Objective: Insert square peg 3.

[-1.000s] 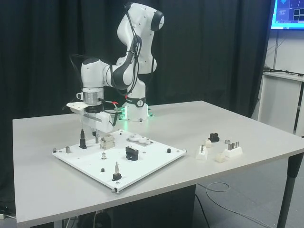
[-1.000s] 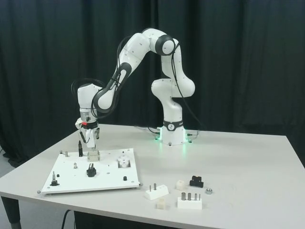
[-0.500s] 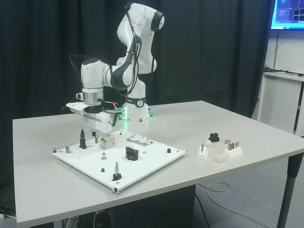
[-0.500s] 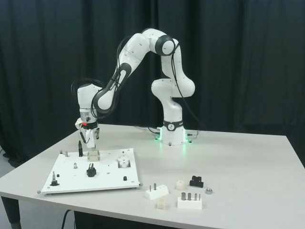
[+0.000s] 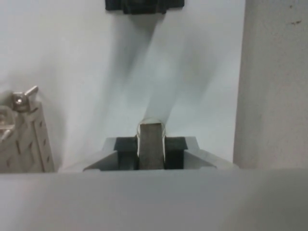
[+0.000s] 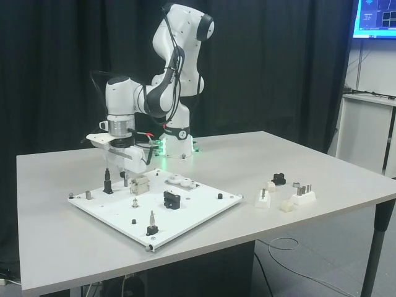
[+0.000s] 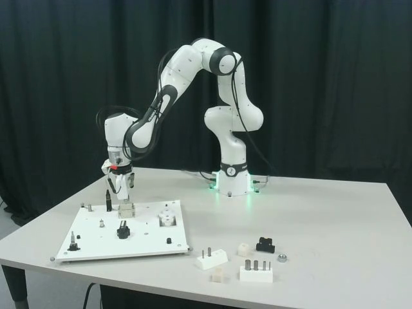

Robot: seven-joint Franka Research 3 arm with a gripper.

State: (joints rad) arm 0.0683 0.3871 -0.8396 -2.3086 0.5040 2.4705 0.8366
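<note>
Pinching the square peg (image 5: 151,144) as before — hand (image 6: 125,179) unmoved above the white board (image 6: 192,207).

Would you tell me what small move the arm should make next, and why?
Probably a slow, straight descent. The end effector is shut on the square peg and hangs just above the white board, beside the grey block; whether a hole sits below cannot be told.

Lab, black curtains (image 7: 322,77), bolted arm (image 7: 193,71)

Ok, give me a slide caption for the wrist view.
Claw grips a square peg above the white board.
</note>
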